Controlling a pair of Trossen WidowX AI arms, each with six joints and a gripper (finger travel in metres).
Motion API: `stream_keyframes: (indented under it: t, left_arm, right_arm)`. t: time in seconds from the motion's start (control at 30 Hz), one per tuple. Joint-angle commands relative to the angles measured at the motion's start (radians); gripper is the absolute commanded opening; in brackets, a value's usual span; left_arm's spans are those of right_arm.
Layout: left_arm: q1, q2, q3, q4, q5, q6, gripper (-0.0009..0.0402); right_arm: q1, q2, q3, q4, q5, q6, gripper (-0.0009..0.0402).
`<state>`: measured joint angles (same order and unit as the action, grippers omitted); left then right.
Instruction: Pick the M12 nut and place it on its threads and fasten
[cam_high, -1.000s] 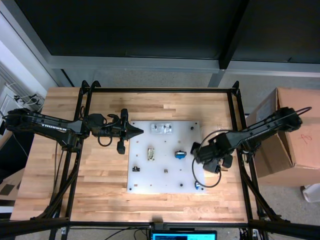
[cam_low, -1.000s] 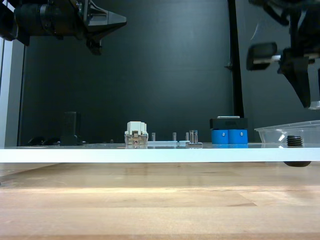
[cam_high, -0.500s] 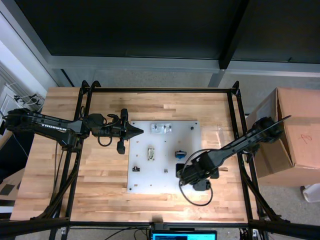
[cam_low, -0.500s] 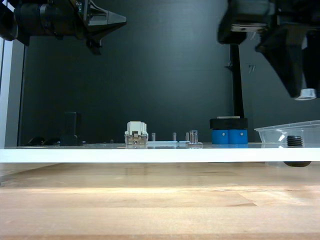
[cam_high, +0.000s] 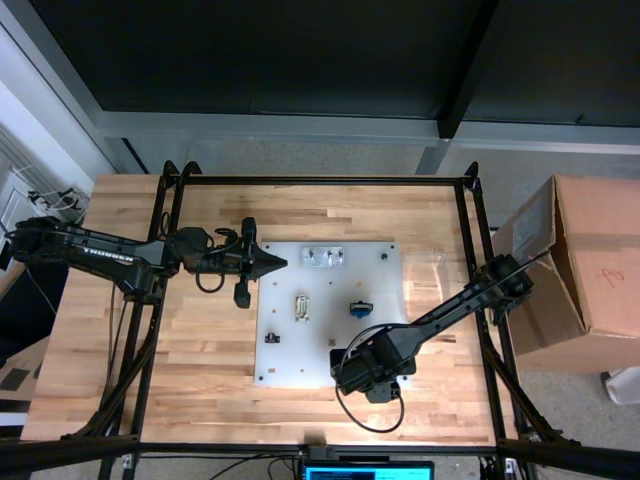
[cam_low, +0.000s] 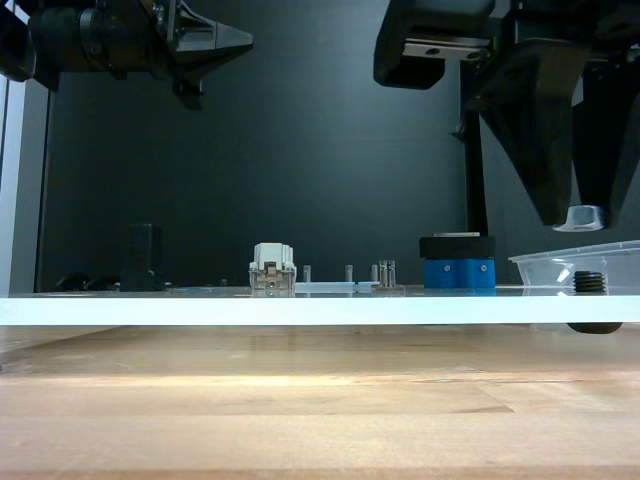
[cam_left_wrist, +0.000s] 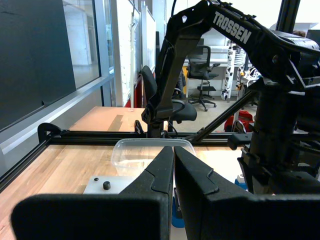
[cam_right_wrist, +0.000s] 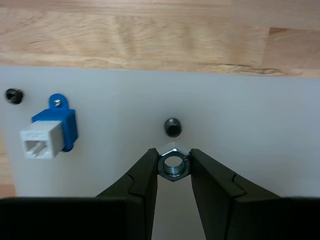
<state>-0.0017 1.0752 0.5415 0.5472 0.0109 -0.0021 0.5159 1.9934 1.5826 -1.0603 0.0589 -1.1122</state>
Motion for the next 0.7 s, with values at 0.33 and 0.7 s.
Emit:
stream_keyframes:
  t: [0.33,0.7]
  left_arm:
    - [0.0,0.0,0.0,0.0,0.0,0.0,0.0]
    - [0.0,0.0,0.0,0.0,0.0,0.0,0.0]
  right_arm:
    - [0.0,0.025,0.001,0.026,-0.007,0.004,0.0016]
    - [0.001,0.071,0.041,0.014,-0.007,0.026,0.0016]
